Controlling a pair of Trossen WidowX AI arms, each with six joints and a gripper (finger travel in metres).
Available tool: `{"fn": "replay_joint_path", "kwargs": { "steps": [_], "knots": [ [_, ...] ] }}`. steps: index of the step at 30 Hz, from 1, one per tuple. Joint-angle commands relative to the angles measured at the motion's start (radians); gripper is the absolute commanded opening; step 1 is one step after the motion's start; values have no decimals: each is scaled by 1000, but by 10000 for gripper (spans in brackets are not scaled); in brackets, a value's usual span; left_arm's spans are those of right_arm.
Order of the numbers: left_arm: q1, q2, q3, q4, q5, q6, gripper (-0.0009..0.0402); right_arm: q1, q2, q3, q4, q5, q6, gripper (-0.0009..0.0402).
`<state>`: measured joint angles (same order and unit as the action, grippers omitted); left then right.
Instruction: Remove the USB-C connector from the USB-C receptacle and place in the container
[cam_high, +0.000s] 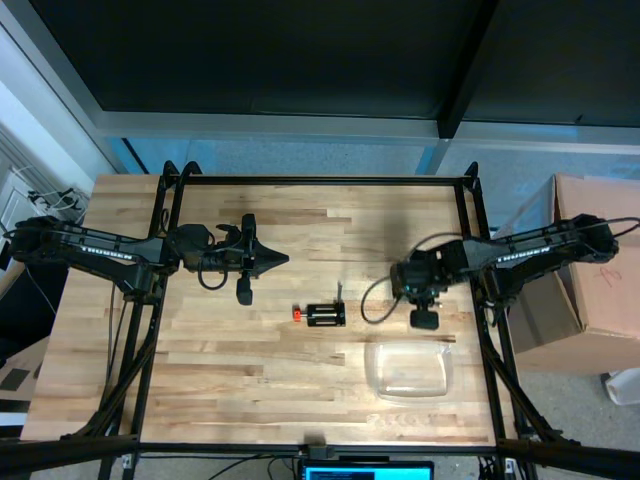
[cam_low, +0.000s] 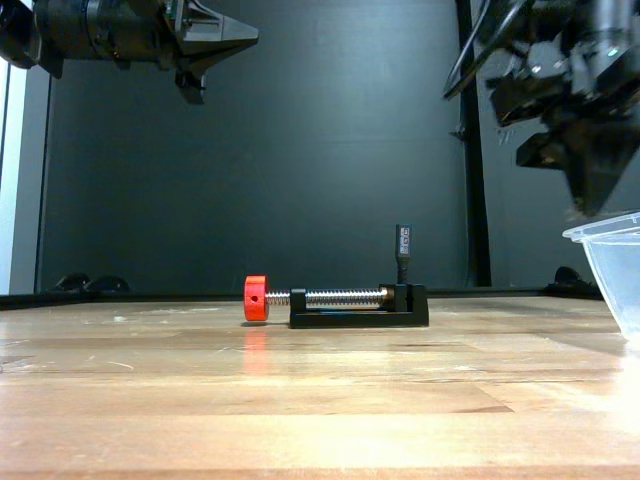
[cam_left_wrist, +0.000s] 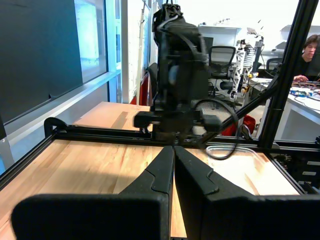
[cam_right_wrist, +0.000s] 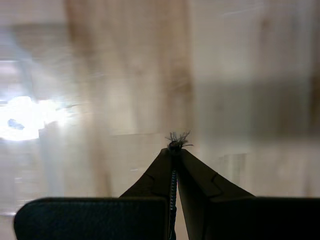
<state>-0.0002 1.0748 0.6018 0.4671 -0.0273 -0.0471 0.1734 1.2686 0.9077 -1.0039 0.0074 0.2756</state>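
Half-hidden cable (cam_right_wrist: 176, 139), right claw (cam_right_wrist: 174, 152); left claw (cam_left_wrist: 174, 149) aloft.

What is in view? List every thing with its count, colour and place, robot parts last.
table: one, light wood, central.
vise: one, black with red knob, table centre.
upright piece: one, black, standing in the vise; connector or receptacle, cannot tell.
frayed cord: one, dark, pinched in the right gripper.
container: one, clear, near right of the vise.
cardboard box: one, brown, beyond table's right edge.
left gripper: one, black, shut, raised left of the vise.
right gripper: one, black, shut, just above the container's rim.
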Motion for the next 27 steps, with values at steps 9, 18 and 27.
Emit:
{"fn": "replay_joint_path", "kwargs": {
  "steps": [9,18,27],
  "knots": [
    [0,0,0,0,0,0,0,226,11,98,1,54,287,0],
    [0,0,0,0,0,0,0,356,108,135,44,53,369,0],
    [0,0,0,0,0,0,0,451,169,136,128,54,428,0]
  ]
}}
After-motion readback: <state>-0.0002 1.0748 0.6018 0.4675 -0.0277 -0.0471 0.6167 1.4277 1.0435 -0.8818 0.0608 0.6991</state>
